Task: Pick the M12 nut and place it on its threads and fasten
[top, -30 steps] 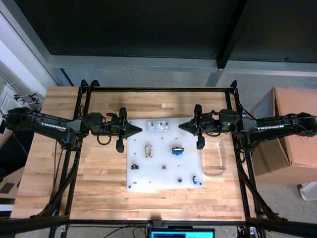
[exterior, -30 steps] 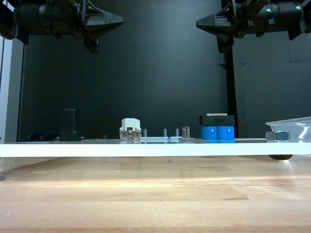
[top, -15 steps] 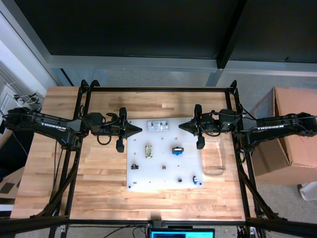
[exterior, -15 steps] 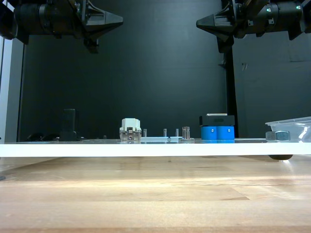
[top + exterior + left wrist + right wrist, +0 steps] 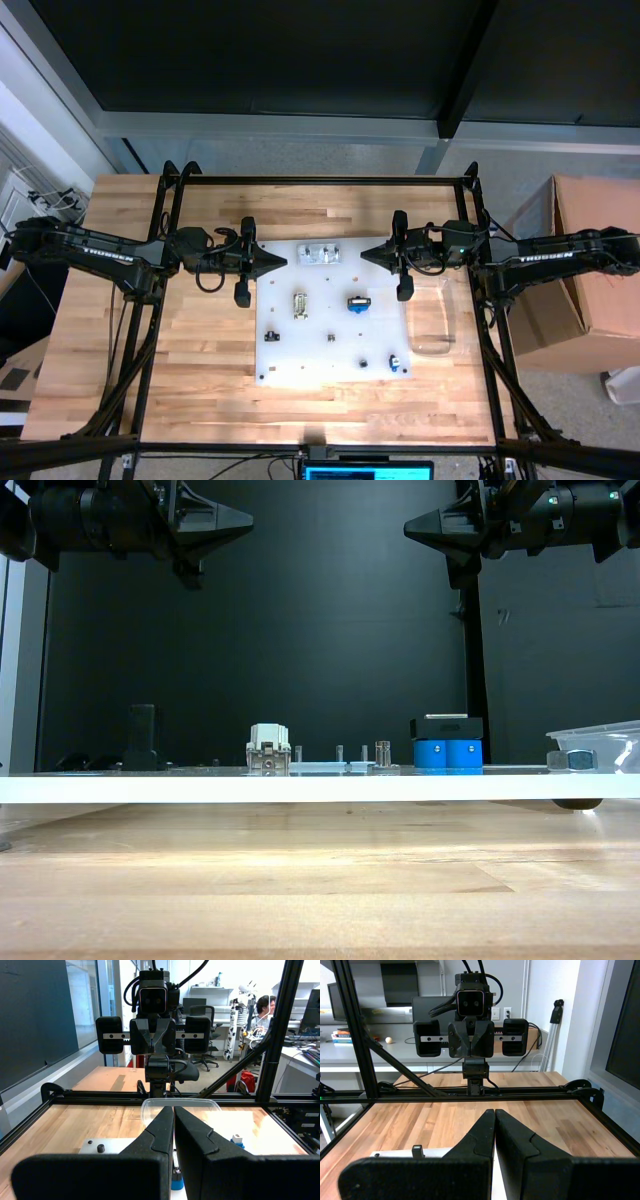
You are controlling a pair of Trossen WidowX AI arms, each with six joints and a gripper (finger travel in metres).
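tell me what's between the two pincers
High view: under the gap between left pincer and right pincer, both shut, raised, a pale part sits at the board's far edge. Wrist views: only air between. The nut sits at the board's near right.

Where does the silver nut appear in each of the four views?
High view: nut on its stud, white board's near right edge, outside the clear tray.
Low view: nut before the tray.
Left wrist view: nut seemingly beside the tray.
Right wrist view: not visible.
Landmark: the board.
Shut, high above it: left gripper, right gripper.
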